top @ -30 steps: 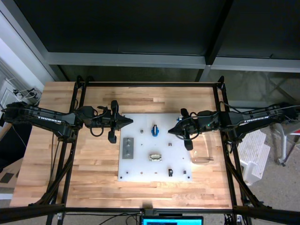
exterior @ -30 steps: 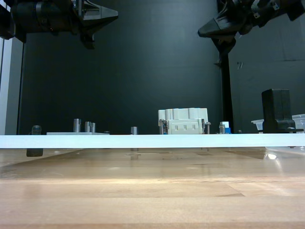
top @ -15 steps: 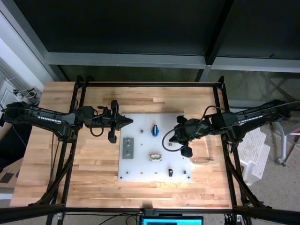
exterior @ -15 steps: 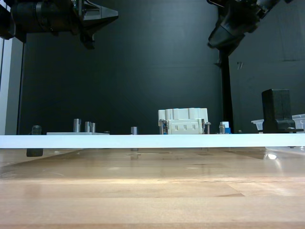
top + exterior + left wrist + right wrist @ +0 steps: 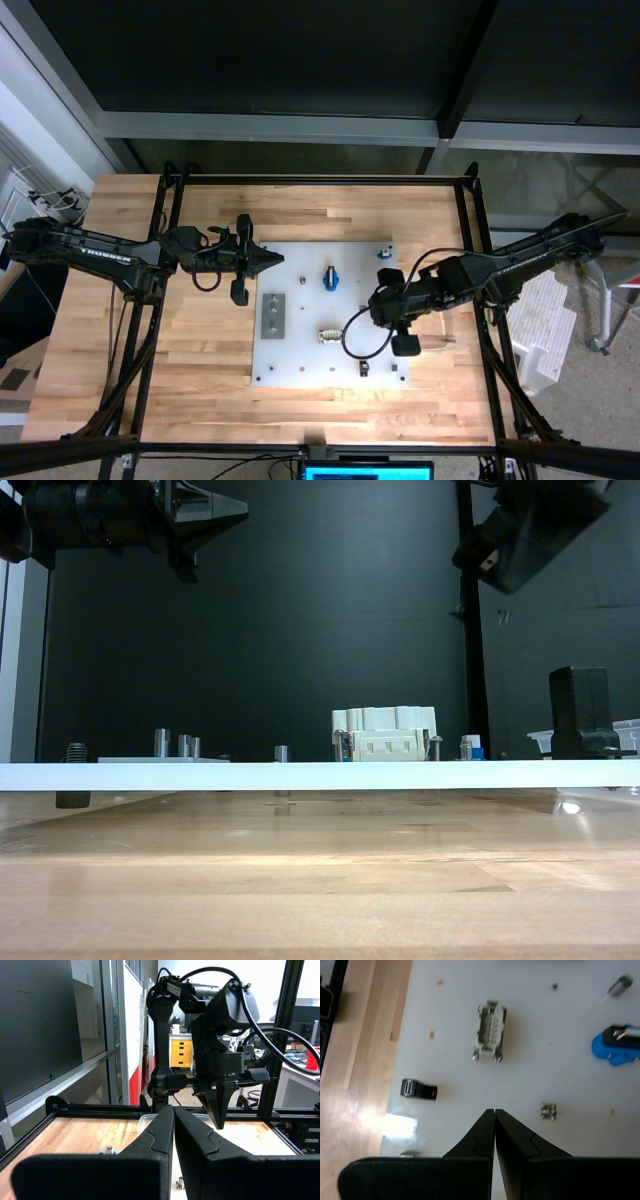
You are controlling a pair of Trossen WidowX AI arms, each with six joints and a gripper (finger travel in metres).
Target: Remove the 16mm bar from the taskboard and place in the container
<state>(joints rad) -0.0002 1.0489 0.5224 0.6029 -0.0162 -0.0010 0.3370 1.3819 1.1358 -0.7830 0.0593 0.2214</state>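
The white taskboard (image 5: pixel 300 352) lies mid-table. A tiny dark-grey piece that I take for the 16mm bar (image 5: pixel 397 371) sits near the board's near right corner, right of a small black upright part (image 5: pixel 364 367). In the right wrist view only an edge of the bar (image 5: pixel 410 1154) shows beside the gripper body. My right gripper (image 5: pixel 376 312) hangs shut above the board's right half, pointing down, holding nothing (image 5: pixel 495 1110). The clear container (image 5: pixel 440 340) lies just right of the board, partly under the right arm. My left gripper (image 5: pixel 272 258) is shut, high over the board's far left edge.
On the board are a grey block (image 5: pixel 273 315) with two holes, a blue knob (image 5: pixel 330 278), a beige connector (image 5: pixel 332 336) and a small upright peg (image 5: pixel 620 985). Black frame posts stand at the table's sides. A laptop edge shows at the near edge.
The right arm swung toward the near side of the board, and its gripper turned from pointing left to pointing down. The left arm stayed still.
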